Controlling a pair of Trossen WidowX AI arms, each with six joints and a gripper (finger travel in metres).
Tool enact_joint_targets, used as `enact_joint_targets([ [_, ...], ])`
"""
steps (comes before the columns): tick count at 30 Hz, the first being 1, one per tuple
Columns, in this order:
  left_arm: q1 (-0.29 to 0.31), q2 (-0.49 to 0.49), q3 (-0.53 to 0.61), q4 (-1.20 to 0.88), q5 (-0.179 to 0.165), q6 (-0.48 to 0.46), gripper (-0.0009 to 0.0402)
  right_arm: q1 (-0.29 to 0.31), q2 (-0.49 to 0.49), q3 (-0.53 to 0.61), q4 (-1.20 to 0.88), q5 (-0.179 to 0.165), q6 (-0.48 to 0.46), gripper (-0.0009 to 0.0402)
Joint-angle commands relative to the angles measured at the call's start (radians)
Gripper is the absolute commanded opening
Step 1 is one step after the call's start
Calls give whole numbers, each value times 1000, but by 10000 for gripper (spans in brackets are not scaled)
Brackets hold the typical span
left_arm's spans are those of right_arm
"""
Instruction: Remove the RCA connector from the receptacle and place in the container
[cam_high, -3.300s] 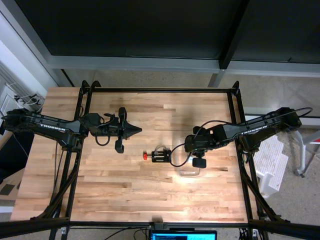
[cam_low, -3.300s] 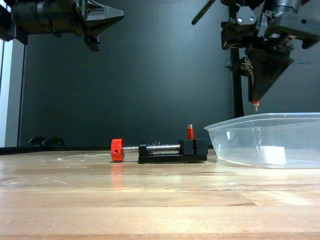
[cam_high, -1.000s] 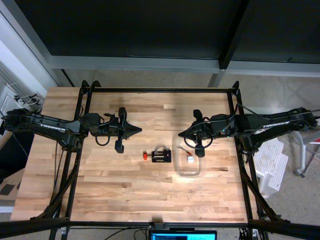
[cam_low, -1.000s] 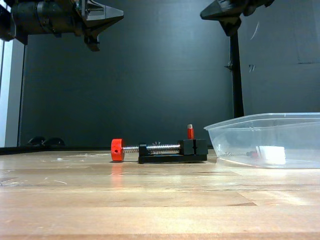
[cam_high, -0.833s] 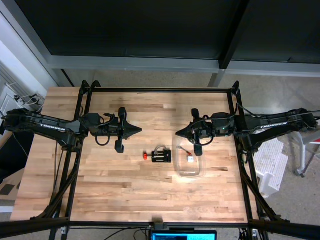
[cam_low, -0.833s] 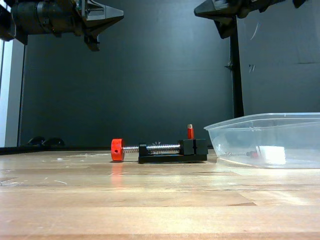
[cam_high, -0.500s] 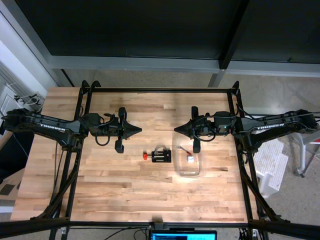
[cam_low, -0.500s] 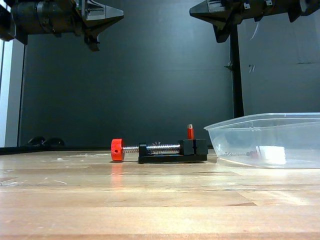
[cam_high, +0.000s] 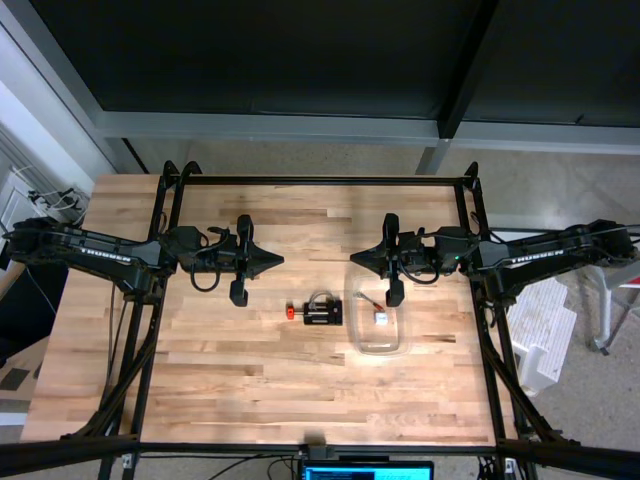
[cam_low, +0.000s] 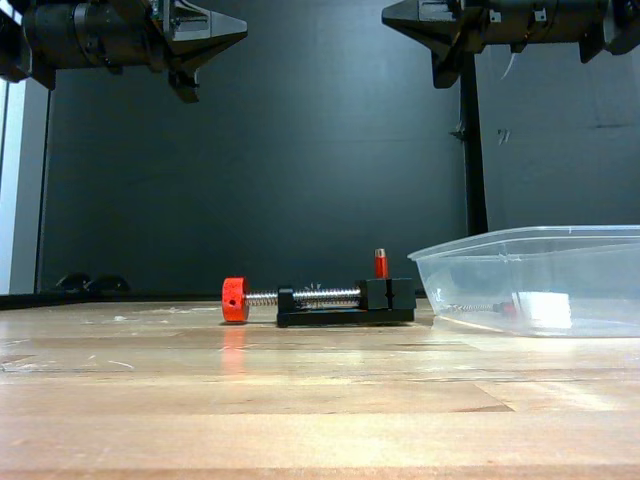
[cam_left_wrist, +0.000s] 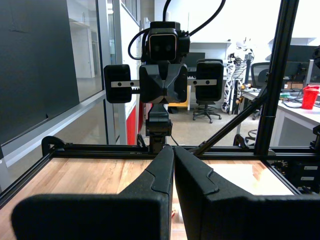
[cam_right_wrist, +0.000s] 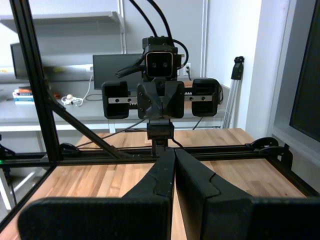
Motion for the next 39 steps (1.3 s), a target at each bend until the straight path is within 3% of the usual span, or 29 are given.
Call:
enact_joint_targets([
  [1,0,0,0,0,0,0,0,0,0,-24,26,5,-5,0],
  [30,0,0,0,0,0,0,0,-3,0,12,-55,8,-9,0],
  [39,0,0,0,0,0,0,0,-21,0,2,-40,-5,-1,0],
])
